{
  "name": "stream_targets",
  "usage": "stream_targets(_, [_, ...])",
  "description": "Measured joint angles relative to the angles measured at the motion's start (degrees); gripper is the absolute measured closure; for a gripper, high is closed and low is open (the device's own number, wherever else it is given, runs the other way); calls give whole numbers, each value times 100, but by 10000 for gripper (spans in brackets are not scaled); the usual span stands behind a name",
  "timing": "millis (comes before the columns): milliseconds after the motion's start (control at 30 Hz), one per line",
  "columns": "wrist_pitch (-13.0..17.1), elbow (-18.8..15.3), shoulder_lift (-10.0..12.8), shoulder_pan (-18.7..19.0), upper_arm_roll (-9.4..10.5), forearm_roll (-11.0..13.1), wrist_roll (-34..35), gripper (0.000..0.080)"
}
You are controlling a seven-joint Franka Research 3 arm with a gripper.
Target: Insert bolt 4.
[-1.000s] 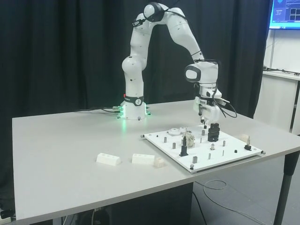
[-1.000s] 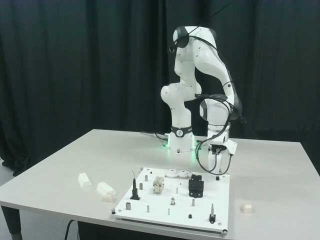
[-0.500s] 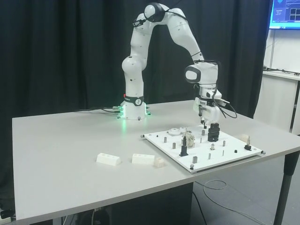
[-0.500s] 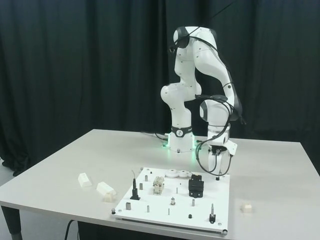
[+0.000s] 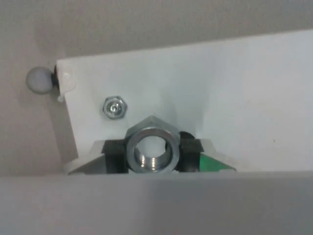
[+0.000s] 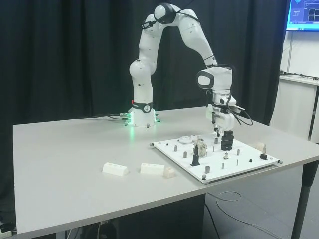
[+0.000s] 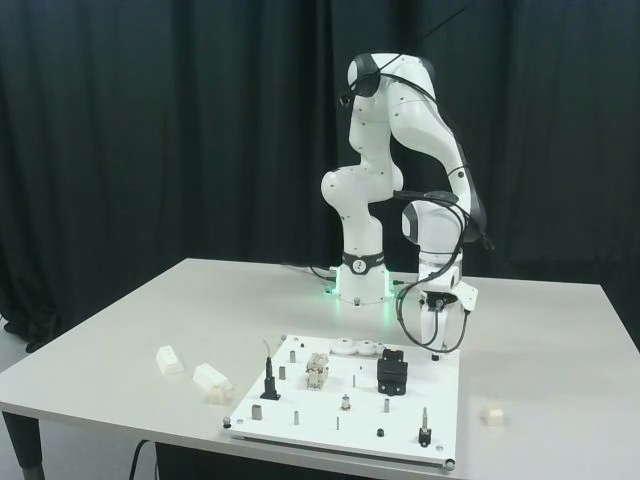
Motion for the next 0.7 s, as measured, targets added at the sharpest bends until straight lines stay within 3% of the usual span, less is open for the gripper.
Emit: stream_targets(700, [128,10,31,-178,31,122,8,579])
